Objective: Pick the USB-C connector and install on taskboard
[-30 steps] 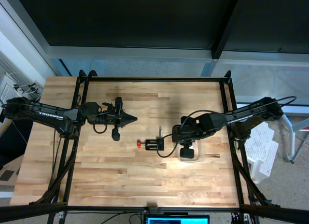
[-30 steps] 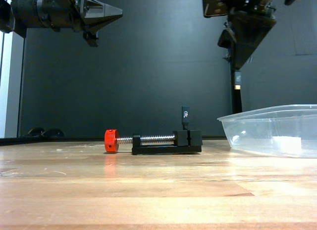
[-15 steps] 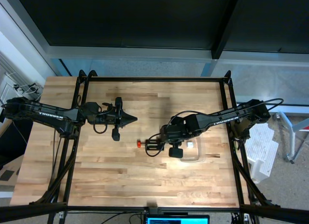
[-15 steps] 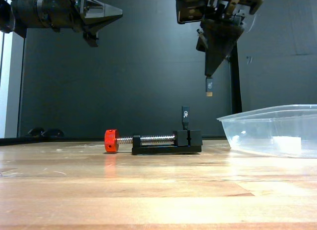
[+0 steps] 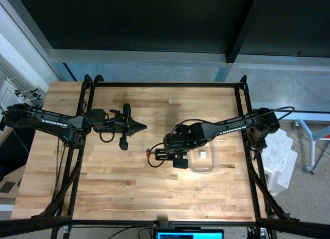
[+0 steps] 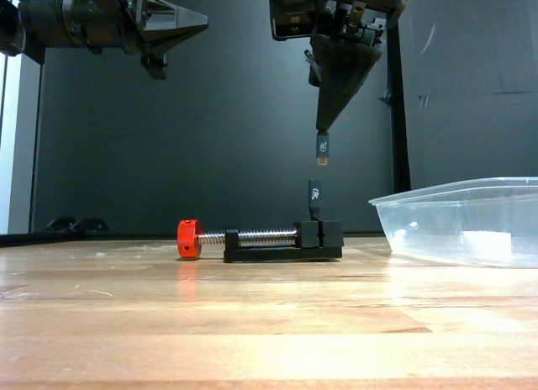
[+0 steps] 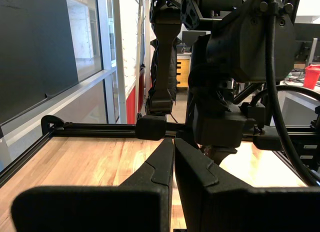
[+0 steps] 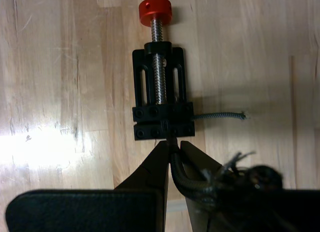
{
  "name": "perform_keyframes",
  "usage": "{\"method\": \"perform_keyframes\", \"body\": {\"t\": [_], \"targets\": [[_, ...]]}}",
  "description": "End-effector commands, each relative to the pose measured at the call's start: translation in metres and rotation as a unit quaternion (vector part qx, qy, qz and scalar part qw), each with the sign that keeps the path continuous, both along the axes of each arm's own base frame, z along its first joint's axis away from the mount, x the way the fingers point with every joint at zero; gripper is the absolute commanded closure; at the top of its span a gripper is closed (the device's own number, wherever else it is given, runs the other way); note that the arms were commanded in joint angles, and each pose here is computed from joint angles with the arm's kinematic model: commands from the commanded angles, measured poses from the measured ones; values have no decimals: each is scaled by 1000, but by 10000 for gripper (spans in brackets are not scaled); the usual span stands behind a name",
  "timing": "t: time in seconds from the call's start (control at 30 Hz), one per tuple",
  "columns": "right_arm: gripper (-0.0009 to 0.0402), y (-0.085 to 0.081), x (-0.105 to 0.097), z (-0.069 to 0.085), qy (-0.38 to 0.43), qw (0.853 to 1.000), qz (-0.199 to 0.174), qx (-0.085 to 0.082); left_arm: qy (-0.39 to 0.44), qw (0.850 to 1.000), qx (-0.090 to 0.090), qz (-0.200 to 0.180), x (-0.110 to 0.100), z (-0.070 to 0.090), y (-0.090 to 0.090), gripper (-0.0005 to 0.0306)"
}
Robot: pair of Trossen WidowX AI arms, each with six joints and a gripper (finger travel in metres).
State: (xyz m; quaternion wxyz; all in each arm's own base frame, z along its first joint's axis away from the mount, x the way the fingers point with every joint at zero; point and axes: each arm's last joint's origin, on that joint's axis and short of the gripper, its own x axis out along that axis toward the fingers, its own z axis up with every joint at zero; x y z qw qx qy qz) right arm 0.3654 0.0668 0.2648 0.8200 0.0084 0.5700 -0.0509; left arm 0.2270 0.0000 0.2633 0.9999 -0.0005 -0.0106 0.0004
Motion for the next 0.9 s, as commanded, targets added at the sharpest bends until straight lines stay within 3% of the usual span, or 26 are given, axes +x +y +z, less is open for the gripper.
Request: {"method": "perform_keyframes", "body": {"t": [0.03,0.4,0.9], "targets": [[393,0,3,-2,0,1000,0,0,0,1000,0,0,0,0,0,300],[393,0,11,-13,1,1000,2,-2,0,1000,0,0,0,0,0,300],[393,0,10,-14,9,1000,2,-3,0,1000,0,0,0,0,0,300]]}}
